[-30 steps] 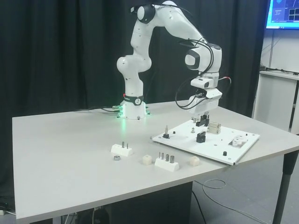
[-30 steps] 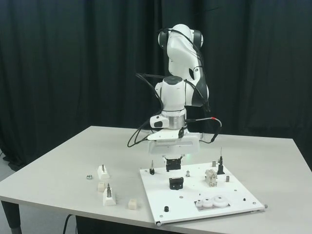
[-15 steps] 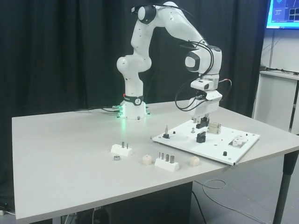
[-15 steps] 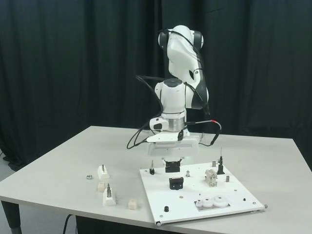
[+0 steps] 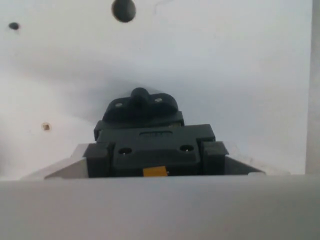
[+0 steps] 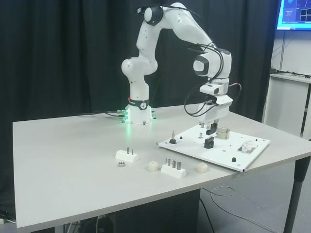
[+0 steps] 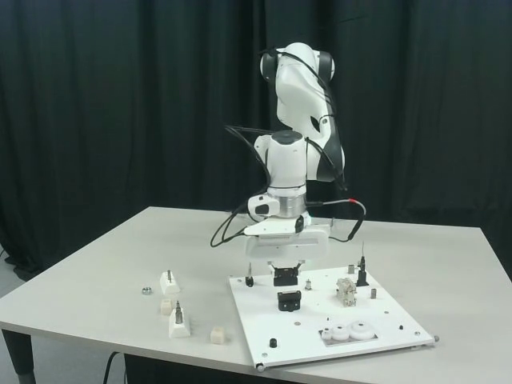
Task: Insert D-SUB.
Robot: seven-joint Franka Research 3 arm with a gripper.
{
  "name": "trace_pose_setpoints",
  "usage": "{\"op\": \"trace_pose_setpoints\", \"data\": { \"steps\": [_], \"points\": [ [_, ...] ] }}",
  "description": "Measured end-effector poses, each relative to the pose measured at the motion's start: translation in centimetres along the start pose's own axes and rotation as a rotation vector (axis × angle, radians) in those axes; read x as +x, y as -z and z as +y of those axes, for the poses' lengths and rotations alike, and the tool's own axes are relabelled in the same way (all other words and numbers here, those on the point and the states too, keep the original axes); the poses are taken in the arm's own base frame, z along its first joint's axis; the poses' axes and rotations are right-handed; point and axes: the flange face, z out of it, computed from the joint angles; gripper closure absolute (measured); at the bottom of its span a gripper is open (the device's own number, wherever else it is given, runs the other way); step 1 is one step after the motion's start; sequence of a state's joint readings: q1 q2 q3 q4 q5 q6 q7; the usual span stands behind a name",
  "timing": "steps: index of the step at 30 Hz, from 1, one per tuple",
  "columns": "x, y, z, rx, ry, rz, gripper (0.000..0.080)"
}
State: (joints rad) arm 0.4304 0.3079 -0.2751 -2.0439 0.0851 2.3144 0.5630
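Note:
My gripper [image 6: 211, 127] [image 7: 285, 274] hangs just above the white board [image 6: 228, 154] [image 7: 316, 328], shut on a black D-SUB connector [image 5: 152, 150] [image 7: 284, 276]. In the wrist view the connector fills the space between the fingers. A black socket block [image 5: 141, 106] [image 6: 209, 142] [image 7: 288, 300] is mounted on the board, a little nearer the board's front than the held connector. The two are apart. The fingertips themselves are hidden by the connector.
The board also carries upright pegs [image 6: 173, 137], a grey metal block [image 7: 346, 290], white gears [image 7: 348, 331] and small black knobs [image 7: 273, 342]. On the table beside it stand white peg holders [image 6: 126, 155] [image 6: 174, 170], white cubes [image 6: 152, 166] and a nut [image 6: 121, 164].
The wrist has shifted slightly along the board and come a little lower, with the connector still held. Nothing else on the table moved.

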Motion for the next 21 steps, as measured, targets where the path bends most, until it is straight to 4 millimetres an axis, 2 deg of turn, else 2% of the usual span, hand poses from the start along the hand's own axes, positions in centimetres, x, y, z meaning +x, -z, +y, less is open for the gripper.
{"op": "trace_pose_setpoints", "data": {
  "steps": [7,21],
  "points": [
    [-0.41,-0.14,-0.43,0.001,0.05,-0.004,0.042],
    [-0.83,-0.94,-0.05,-0.003,0.074,-0.007,0.042]
  ]
}}
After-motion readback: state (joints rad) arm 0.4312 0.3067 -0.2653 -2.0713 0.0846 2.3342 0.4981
